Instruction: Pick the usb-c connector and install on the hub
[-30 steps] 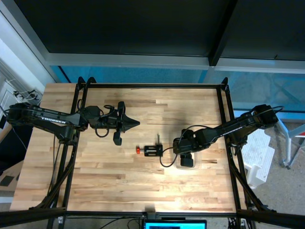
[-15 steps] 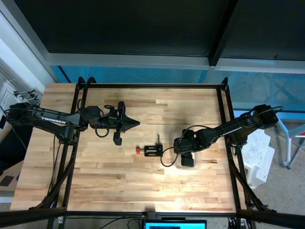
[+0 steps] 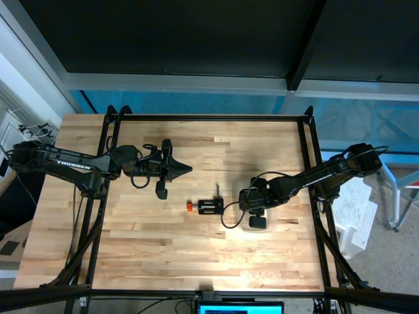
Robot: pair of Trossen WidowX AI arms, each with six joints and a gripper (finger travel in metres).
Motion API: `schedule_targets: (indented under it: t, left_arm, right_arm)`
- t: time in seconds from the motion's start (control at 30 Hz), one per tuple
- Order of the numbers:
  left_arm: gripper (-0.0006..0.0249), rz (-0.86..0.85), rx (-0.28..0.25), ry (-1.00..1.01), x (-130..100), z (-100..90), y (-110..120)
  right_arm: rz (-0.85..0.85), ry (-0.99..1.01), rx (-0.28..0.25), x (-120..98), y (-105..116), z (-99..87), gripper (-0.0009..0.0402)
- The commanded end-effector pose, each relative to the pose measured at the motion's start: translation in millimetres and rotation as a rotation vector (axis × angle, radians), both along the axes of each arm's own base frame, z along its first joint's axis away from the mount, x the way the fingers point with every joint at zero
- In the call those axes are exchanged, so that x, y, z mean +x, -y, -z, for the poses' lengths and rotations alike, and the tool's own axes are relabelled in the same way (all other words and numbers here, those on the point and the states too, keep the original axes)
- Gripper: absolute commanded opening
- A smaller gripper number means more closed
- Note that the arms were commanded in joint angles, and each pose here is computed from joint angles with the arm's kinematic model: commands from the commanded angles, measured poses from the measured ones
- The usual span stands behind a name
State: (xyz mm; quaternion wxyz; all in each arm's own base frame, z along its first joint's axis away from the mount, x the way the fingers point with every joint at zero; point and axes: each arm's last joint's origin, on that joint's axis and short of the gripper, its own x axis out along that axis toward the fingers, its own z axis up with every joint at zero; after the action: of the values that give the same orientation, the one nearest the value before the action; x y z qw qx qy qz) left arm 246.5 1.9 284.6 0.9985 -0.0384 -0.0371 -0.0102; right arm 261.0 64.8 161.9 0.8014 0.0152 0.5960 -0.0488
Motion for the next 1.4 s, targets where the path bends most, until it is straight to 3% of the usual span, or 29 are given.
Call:
schedule_targets:
  t: [0.03,0.23,0.47,0.87,1.13,1.4]
  left_arm:
    - [0.0,0.0,0.0,0.0,0,0.0,0]
    - [0.0,0.0,0.0,0.0,0,0.0,0]
    - [0.0,0.0,0.0,0.0,0,-0.1,0]
    - [0.0,0.0,0.0,0.0,0,0.0,0]
    - [0.0,0.0,0.0,0.0,0,-0.1,0]
    - [0.0,-0.006,0.001,0.026,0,-2.6,0]
  right_arm:
    - [0.0,0.002,0.001,0,0,-0.1,0.0053]
    - [0.0,0.004,0.002,0,0,-0.5,-0.0003]
    - [0.0,0.04,0.011,6,-2,-11.3,-0.0001]
    - [0.002,0.181,0.043,9,-2,-52.6,0.0]
    - [0.0,0.412,0.065,10,-1,-84.0,0.0]
    - [-0.01,0.637,0.048,18,-1,-105.9,0.0]
